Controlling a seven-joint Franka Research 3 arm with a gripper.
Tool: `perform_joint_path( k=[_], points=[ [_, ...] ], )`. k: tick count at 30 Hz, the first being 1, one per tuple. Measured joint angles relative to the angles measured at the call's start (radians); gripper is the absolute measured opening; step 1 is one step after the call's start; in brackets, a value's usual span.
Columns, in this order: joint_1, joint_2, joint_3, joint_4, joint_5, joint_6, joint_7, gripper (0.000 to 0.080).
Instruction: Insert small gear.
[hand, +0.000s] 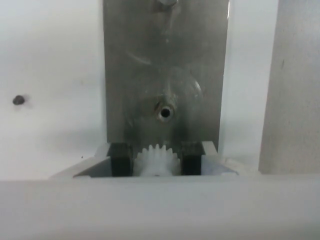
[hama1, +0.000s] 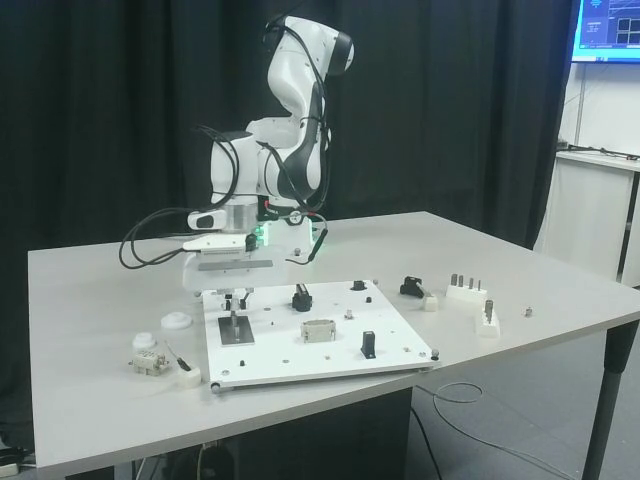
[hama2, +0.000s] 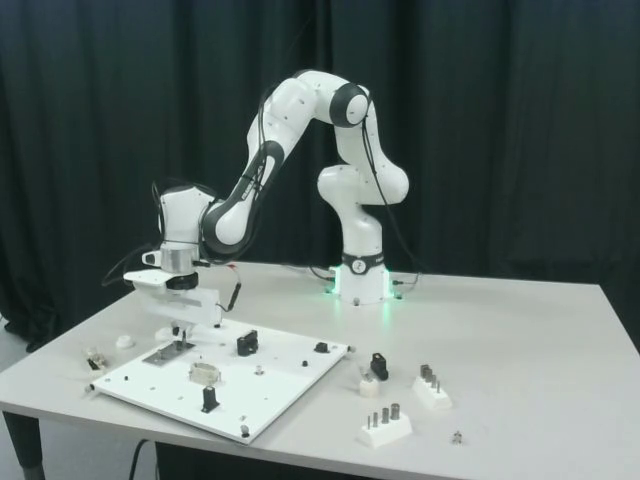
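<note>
- The small white gear (hand: 157, 160) sits between my two black fingertips (hand: 120, 159), teeth showing above the pads; I am clamped on it from both sides.
- My gripper (hand: 157, 161) hangs just above a grey metal plate (hand: 165, 75), and directly beyond the gear, past my fingertips, a small peg or hole (hand: 165, 113) shows in that plate; I cannot tell which it is.
- The gear is not on the plate's pin; it rides in my grip, above the plate.
- In the first room view my gripper (hama1: 236, 297) points straight down over the grey metal plate (hama1: 236, 331), which lies on the white board (hama1: 330, 365).
- On that board, away from my jaws, stand several black fixtures, one of them a black block (hama1: 368, 343) near the board's front edge, and a grey connector (hama1: 318, 329) lies near the middle.
- Off the board, beside my working corner, a white round part (hama1: 176, 321) and a small connector piece (hama1: 146, 363) rest on the grey table (hama1: 90, 290).
- Well apart from me, on the far side of the board, white holders with grey pegs (hama1: 466, 290) stand on the table.
- My white arm (hama2: 300, 130) arches from its base (hama2: 360, 280), where a green light glows.
</note>
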Motion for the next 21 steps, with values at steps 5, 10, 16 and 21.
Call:
perform_joint_path(
  k=[5,10,16,21],
  points=[
    [0.000,0.000,0.000,-0.002,0.000,0.001,0.000,0.0199],
    [-0.002,0.000,0.000,-0.005,0.000,0.002,-0.001,0.0199],
    [-0.006,0.000,0.000,-0.009,0.002,0.003,-0.011,0.0199],
    [-0.006,0.000,0.000,-0.013,0.022,0.008,-0.034,0.0199]
  ],
)
